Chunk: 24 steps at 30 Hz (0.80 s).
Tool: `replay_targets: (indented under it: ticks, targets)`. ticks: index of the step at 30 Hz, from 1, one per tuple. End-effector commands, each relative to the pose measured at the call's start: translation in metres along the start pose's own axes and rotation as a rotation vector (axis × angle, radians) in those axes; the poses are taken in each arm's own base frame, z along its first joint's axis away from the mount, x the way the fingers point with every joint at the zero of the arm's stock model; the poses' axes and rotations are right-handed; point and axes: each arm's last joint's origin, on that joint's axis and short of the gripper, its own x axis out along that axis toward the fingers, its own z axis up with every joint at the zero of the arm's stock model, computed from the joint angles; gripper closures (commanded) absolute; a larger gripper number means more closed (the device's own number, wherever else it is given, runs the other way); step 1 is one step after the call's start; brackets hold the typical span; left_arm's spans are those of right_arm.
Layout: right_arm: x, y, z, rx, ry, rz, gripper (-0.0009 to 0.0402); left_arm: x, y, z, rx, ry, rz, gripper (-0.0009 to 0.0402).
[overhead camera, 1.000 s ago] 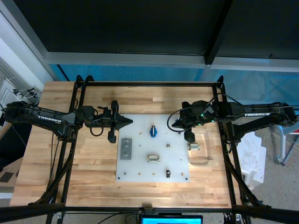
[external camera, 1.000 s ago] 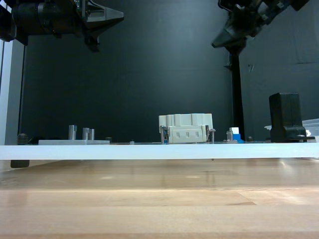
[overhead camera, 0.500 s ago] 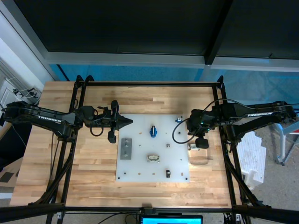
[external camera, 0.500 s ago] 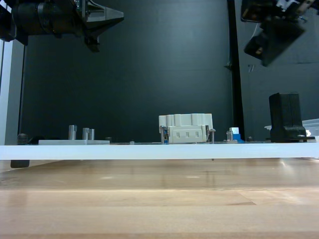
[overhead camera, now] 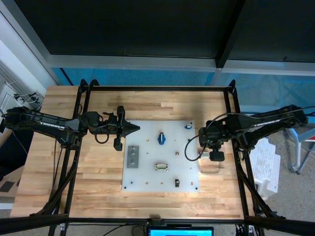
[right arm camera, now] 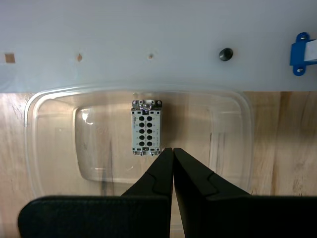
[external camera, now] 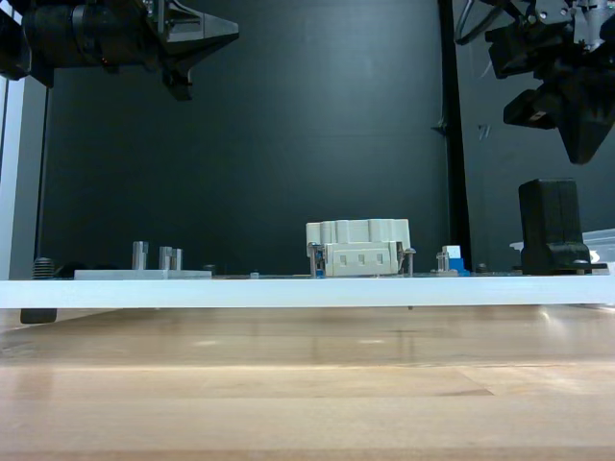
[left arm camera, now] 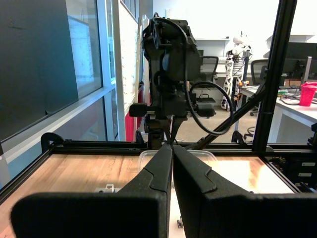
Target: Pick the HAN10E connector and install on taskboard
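Observation:
The HAN10E connector is a small beige-grey block lying in a clear tray, just right of the taskboard. In the high view the connector shows beside my right gripper, which hangs above the tray pointing down. Its fingers are shut and empty in the right wrist view, with the right gripper tips just short of the connector. My left gripper hovers shut over the board's far-left corner, holding nothing, and the left gripper tips meet.
The taskboard carries a grey block, a blue part, a beige connector housing and a black fitting. A small blue clip sits on the board's edge near the tray. Black frame posts ring the table.
The right arm swung off the board's right side to above the clear tray and turned its gripper to point down. The left arm stayed still.

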Motion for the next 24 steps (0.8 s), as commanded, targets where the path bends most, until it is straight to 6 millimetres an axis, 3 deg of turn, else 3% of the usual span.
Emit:
replay_targets:
  ticks: [1,5,18,24]
  targets:
    - [0.005,0.004,0.003,-0.012,0.023,-0.005,0.0391,0.000,0.000,0.000,0.000,0.000,0.000,0.0392]
    - [0.011,0.007,0.006,-0.021,0.048,-0.008,0.0363,0.000,0.000,0.000,0.000,0.000,0.000,0.0392]
    - [0.028,0.021,0.012,-0.064,0.053,-0.039,0.0174,0.000,0.000,0.000,0.000,0.000,0.000,0.0392]
    - [0.036,0.026,0.007,-0.063,0.061,-0.053,0.0136,0.000,0.000,0.000,0.000,-0.001,0.000,0.0392]
